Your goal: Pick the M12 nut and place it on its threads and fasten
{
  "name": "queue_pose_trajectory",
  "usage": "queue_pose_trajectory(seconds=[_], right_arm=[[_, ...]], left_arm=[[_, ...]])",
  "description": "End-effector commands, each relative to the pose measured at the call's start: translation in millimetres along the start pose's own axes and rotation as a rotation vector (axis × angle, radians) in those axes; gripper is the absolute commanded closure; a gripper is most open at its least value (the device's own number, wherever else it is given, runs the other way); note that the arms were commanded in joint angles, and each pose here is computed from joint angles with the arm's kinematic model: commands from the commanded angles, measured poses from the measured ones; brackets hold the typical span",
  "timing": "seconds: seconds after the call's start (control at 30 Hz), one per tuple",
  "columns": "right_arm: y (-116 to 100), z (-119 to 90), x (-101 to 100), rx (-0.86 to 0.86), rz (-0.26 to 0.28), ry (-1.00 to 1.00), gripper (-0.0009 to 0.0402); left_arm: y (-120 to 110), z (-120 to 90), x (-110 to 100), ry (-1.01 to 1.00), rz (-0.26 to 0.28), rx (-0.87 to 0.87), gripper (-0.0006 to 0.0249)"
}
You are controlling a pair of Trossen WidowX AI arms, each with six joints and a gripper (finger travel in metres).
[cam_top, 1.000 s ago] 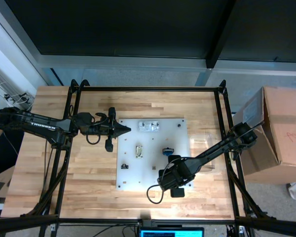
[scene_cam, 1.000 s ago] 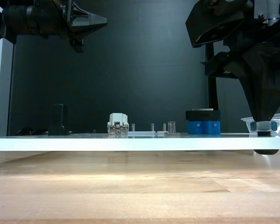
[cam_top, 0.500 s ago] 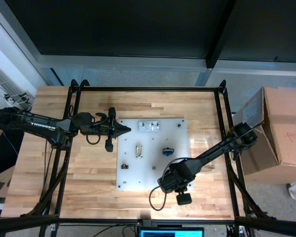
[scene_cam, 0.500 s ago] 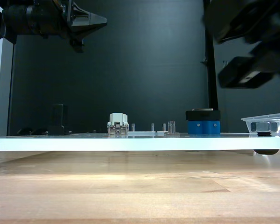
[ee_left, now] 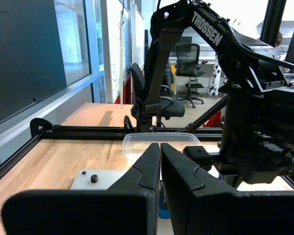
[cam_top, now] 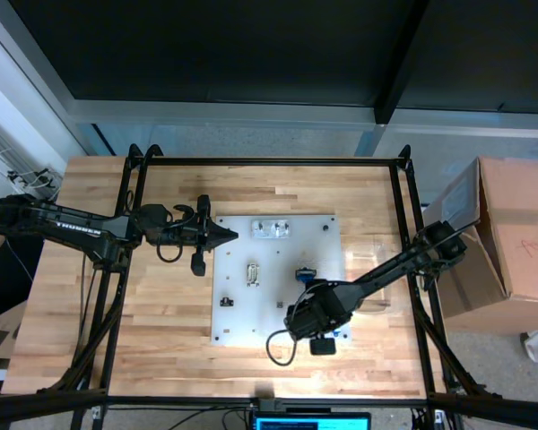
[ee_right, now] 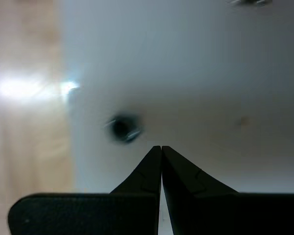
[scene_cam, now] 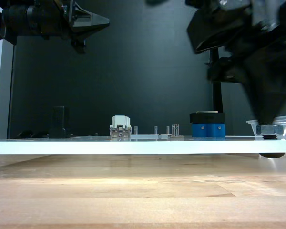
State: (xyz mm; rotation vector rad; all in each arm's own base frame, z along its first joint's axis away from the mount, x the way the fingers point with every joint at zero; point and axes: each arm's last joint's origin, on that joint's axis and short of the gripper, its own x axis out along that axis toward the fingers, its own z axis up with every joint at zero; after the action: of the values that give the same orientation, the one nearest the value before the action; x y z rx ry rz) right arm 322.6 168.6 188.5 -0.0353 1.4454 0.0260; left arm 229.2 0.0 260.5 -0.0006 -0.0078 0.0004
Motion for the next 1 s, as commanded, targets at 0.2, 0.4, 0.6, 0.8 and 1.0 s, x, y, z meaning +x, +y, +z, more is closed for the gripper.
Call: queue_pose_trajectory(seconds=[0.2,0.4,0.6,0.8,1.0], right_arm=[[2,2,2,0.000,0.010,-0.013,0.0393],[10,-1,1,-0.085,0.287,0.098,0.0393],[8,-1,2,-0.064,0.219,0.080,0.0393],[3,0,1,-0.020,0.120,0.039,0.0393],[-2,3,1,0.034,-0.007,-0.024,0.0393]], left_arm=[[0,0,0,0.000,0.000,0.000,0.0243],[0,0,0,0.000,0.000,0.000,0.0243],[0,0,0,0.000,0.000,0.000,0.0243],[0,0,0,0.000,0.000,0.000,0.0243],[0,0,0,0.000,0.000,0.000,0.0243]])
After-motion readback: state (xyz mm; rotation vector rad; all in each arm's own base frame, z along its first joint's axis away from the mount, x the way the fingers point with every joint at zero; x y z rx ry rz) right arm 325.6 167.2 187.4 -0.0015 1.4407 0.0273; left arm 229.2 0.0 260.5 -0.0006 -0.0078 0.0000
